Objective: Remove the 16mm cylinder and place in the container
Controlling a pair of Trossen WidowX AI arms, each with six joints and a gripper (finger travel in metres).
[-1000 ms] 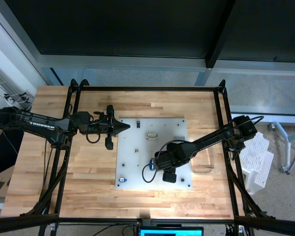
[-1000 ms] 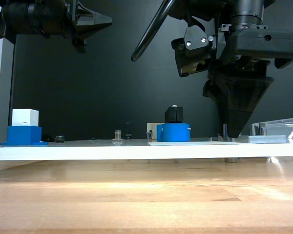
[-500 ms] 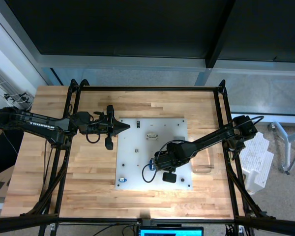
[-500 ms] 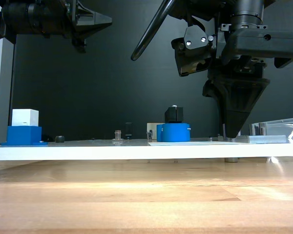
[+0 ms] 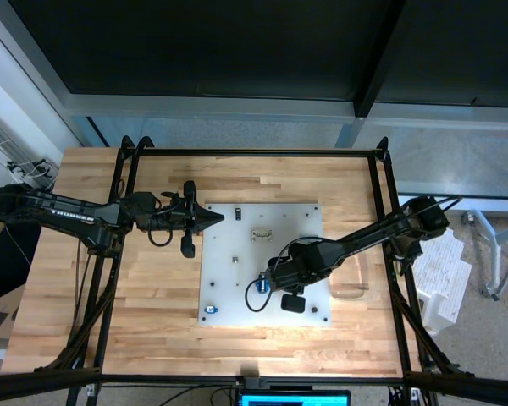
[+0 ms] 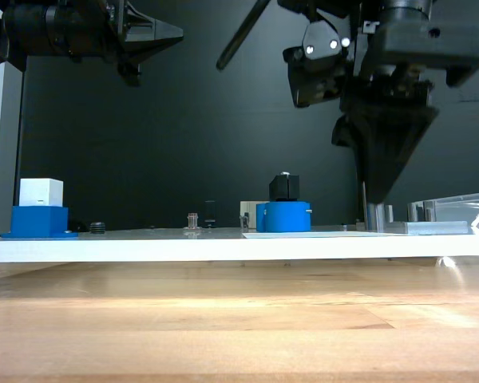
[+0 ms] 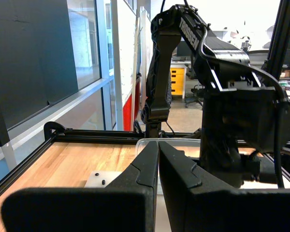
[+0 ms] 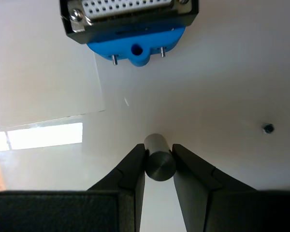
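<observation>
Right gripper (image 8: 158, 149) has risen, fingers clamped on the smooth dark-grey round metal cylinder (image 8: 160, 166) between them; clear rounded plastic tub (image 5: 356, 280) near those fingers, contents unclear; left gripper (image 7: 158, 151) parked apart, fingers pressed together.

The 16mm cylinder (image 8: 159, 165), a short dark silvery peg with a round flat end, stands upright, pinched between the two fingers of the right gripper (image 6: 373, 209), right of centre in the low view. Its lower end is about level with the top of the white board (image 5: 237, 283); contact cannot be told. The container (image 5: 350, 295), a clear tub with rounded corners, sits on the wooden table (image 5: 152, 321) just beside the board's right edge. The left gripper (image 5: 217, 217) hangs at centre left, fingers together.
</observation>
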